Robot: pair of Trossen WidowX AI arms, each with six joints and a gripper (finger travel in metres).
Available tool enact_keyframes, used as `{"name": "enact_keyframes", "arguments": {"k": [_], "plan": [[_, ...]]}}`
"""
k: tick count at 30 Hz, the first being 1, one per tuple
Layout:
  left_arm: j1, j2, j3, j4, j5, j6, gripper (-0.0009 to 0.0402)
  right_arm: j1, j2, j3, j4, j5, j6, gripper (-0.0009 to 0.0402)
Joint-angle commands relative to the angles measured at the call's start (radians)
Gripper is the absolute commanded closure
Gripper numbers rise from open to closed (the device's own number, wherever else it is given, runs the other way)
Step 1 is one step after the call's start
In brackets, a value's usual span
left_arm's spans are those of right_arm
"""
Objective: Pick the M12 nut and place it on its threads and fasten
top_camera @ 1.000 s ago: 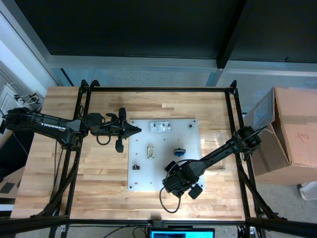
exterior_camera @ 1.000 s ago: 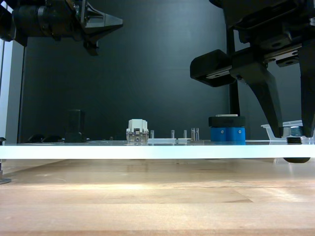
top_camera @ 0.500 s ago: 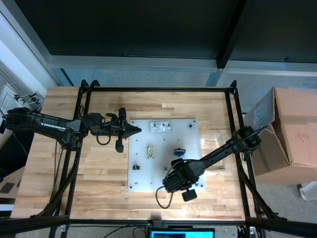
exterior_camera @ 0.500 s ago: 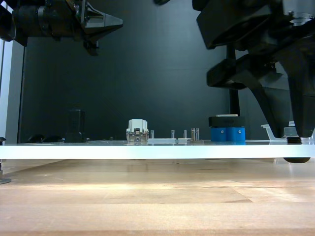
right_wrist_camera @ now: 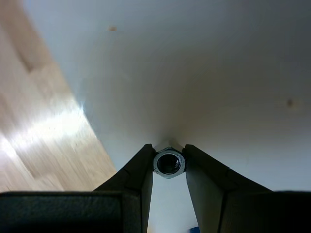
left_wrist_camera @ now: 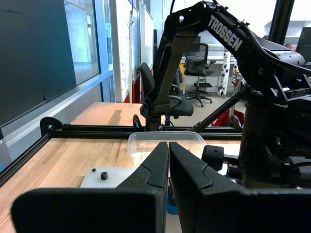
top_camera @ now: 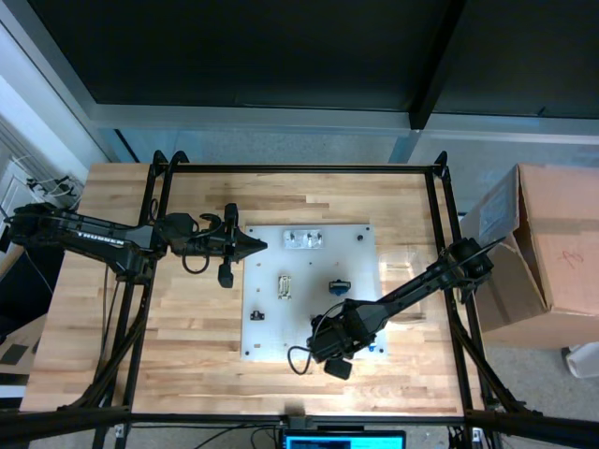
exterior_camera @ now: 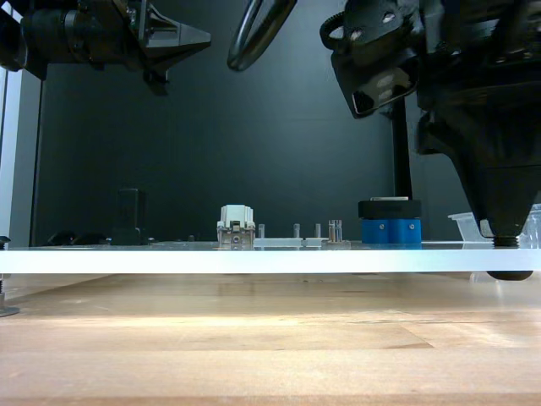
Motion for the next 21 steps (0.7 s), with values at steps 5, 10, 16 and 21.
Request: {"name": "enact_keyframes", "arguments": {"k": [5, 10, 16, 21], "plan": [[0.0, 0.0, 0.0, 0.0, 0.0, 0.0, 0.0393, 0.001, 0.0, 0.0, 0.006, -0.001, 0.201, 0.0368], [0.0, 0.0, 0.0, 0.0, 0.0, 0.0, 0.0393, 0.0, 0.0, 0.0, 0.01, 0.0, 0.28, 0.0368], [0.0, 0.0, 0.0, 0.0, 0.0, 0.0, 0.0393, 0.0, 0.0, 0.0, 0.01, 0.0, 0.625, 0.0368], [0.0, 0.0, 0.0, 0.0, 0.0, 0.0, 0.0393, 0.001, 0.0, 0.0, 0.011, 0.0, 0.853, 0.0368]]}}
